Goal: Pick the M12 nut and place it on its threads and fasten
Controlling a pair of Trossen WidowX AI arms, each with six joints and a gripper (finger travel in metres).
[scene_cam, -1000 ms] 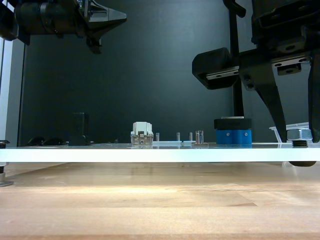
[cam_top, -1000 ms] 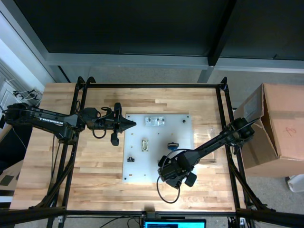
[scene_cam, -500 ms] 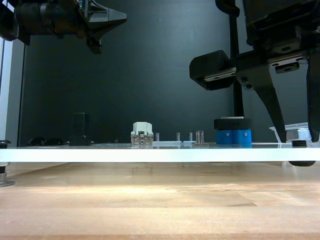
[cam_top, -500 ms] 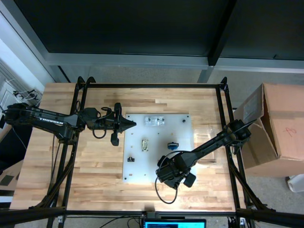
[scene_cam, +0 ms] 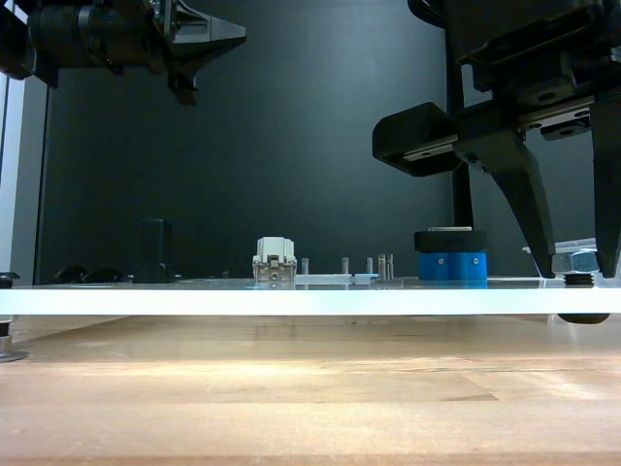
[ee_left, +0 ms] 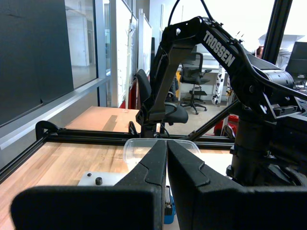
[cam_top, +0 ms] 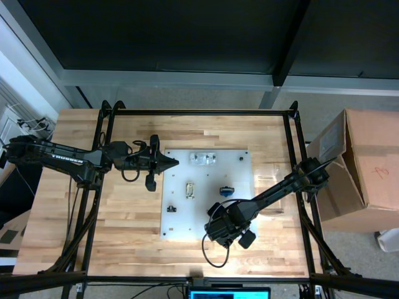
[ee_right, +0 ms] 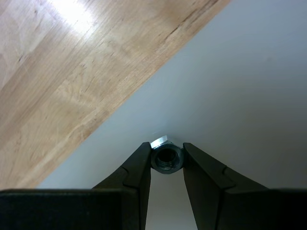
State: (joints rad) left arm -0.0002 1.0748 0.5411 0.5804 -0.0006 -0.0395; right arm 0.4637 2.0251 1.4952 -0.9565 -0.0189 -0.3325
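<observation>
1. Down at the near right edge of the white board [cam_top: 181, 219], the right gripper [ee_right: 167, 147] points at the board face. Its two fingers [ee_right: 137, 168] are narrowed onto the M12 nut [ee_right: 167, 158] and touch it on opposite sides.
2. Seen level from the tabletop's near edge, the nut sits on its stud [scene_cam: 580, 280]. A thin band of black ribs shows beneath it, so it is not run fully down.
3. The left gripper [ee_left: 167, 155] hangs high above the board's far left edge and points toward the right arm. Its fingers are pressed together with nothing between them.
4. A blue block [scene_cam: 452, 268] stands farther back on the board, left of the nut in the low view.
5. A clear tray [ee_left: 144, 146] lies just past the board's right side on the tabletop [cam_top: 124, 218].
6. A cardboard box [cam_top: 365, 168] stands off the tabletop's right end.
</observation>
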